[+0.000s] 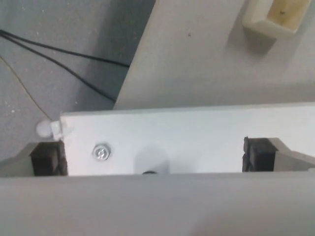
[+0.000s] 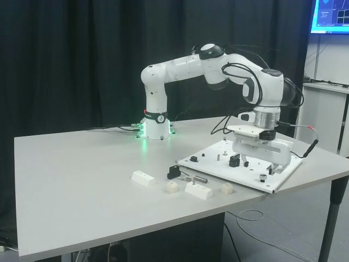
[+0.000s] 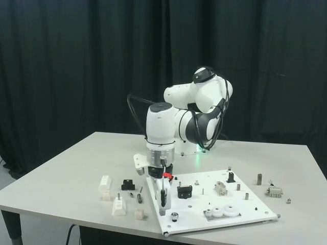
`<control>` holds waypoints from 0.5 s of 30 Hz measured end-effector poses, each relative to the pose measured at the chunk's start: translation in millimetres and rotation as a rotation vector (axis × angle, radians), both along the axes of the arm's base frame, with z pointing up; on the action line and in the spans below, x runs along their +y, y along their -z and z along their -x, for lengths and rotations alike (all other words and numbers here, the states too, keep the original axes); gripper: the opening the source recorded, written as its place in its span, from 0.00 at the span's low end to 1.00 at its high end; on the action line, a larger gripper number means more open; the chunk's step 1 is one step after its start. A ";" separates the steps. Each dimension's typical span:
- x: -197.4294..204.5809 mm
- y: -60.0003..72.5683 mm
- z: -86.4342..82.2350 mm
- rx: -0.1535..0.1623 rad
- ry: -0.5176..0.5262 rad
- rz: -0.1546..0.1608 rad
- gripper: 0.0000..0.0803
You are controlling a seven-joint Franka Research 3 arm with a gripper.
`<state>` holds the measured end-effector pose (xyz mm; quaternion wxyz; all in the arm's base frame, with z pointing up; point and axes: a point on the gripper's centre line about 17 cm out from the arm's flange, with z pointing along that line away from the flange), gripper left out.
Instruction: Remove bolt 4.
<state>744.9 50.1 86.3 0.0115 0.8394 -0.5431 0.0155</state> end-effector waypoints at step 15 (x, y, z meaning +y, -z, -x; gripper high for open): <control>29.6 14.1 1.2 0.012 -0.012 -0.034 1.00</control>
